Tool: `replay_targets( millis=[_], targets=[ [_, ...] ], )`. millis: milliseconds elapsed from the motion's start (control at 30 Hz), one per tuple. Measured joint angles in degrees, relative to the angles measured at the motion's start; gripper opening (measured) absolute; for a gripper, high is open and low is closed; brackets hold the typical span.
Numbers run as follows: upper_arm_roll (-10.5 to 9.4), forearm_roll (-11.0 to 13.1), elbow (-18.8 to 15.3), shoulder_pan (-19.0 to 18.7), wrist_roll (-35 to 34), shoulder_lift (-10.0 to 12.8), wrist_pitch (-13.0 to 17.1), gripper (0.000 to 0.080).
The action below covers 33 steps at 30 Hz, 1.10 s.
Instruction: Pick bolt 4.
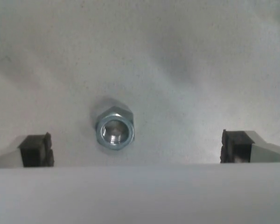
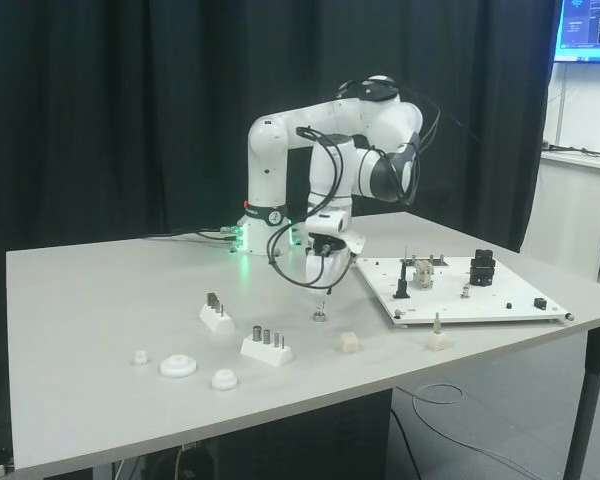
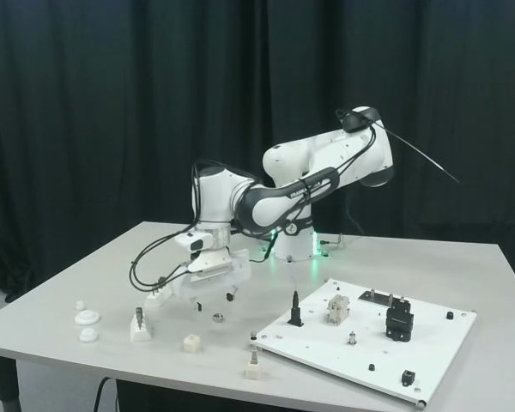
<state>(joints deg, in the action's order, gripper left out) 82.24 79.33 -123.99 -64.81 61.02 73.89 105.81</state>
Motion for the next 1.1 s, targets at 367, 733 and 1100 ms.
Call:
replay_targets(
  millis=[367, 733, 1100],
  targets=[
    [-2.02, -0.56, 0.12, 0.31, 0.0, 0.07, 1.95, 0.08],
    [-3.79, 0.11, 0.13, 0.83, 0.19, 0.08, 2.69, 0.08],
    [-4.51, 1.41, 0.12, 1.41, 1.26, 0.08, 3.37, 0.08]
  ],
)
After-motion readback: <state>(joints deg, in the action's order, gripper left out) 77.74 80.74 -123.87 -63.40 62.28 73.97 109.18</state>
